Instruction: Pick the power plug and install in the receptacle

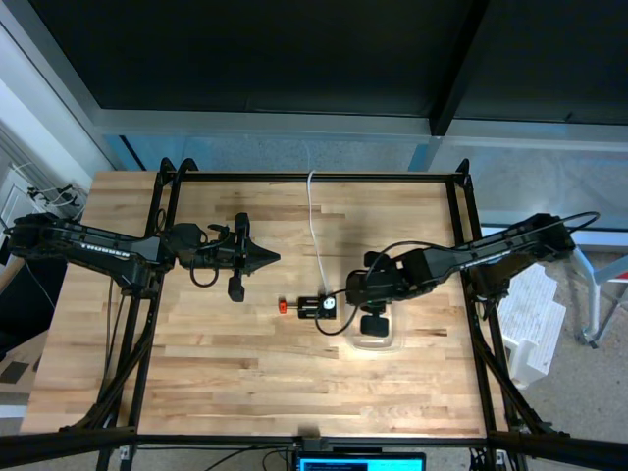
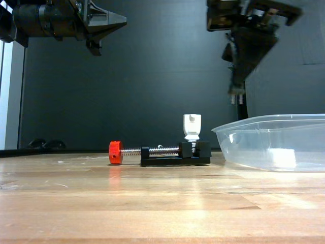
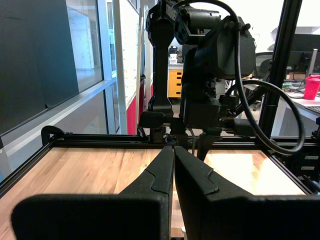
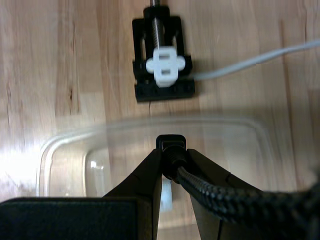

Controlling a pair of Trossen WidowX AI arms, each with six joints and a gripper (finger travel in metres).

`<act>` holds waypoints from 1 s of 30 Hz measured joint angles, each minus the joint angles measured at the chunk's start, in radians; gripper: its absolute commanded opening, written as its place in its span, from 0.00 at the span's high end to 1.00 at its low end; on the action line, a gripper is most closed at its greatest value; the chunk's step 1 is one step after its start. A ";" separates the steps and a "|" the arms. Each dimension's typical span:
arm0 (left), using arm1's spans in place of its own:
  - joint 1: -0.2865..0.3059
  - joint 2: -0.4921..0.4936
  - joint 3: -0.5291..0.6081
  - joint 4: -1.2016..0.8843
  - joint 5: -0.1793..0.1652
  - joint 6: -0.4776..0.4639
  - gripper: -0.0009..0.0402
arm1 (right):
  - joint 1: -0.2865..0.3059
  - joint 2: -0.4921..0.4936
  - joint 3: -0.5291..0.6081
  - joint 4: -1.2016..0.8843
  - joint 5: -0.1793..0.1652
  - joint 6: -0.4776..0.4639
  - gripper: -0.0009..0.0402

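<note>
The power plug (image 4: 171,142) is clamped in the right gripper (image 4: 173,153), above the clear tray (image 4: 65,145). It is judged light and rigid, best gripped by its body, with its braided cable (image 4: 220,200) tugging. In the high view the receptacle (image 4: 164,75) lies at nine o'clock on the surface (image 4: 60,60). The left gripper (image 3: 173,155) is pressed closed, empty, at ten o'clock beyond.
</note>
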 measured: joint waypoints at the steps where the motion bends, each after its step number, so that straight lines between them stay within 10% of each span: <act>1: 0.000 0.000 0.000 0.000 0.000 0.000 0.98 | -0.004 0.013 0.015 -0.001 0.002 -0.003 0.98; 30: 0.000 0.000 0.000 0.000 0.000 0.000 0.98 | -0.051 0.249 0.252 -0.026 0.024 -0.083 0.98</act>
